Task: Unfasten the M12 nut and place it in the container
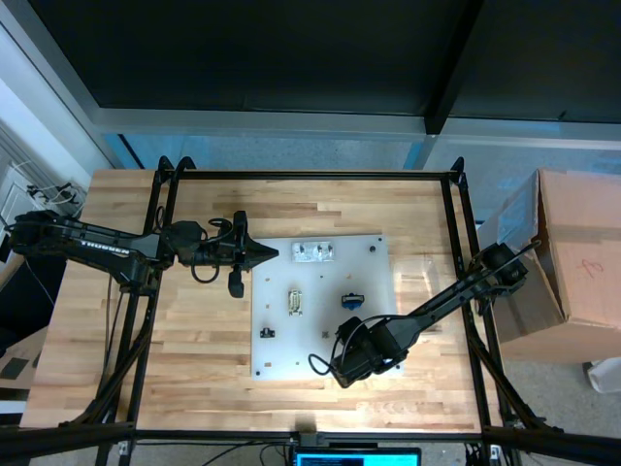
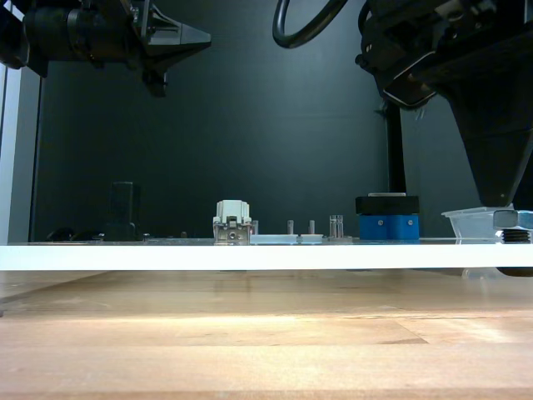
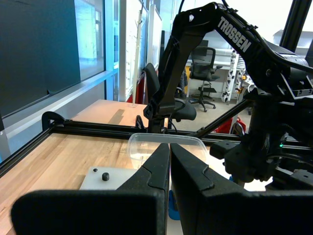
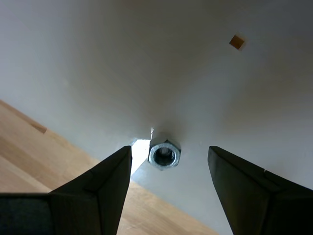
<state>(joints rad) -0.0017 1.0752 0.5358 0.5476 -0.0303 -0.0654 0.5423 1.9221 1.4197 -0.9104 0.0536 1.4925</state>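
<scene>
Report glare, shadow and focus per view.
High view: glare on the table's near edge; left pincer over the board's far left edge. Low view: backdrop dark, board edge bright. Right wrist view: open right pincer straddles the sharp nut on its stud, soft shadow around it.

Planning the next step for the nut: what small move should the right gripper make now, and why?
Probably close the right gripper on the M12 nut: it sits on its stud, ribs showing beneath, between the open fingers. The left gripper hovers shut over the white board's far left part.
</scene>
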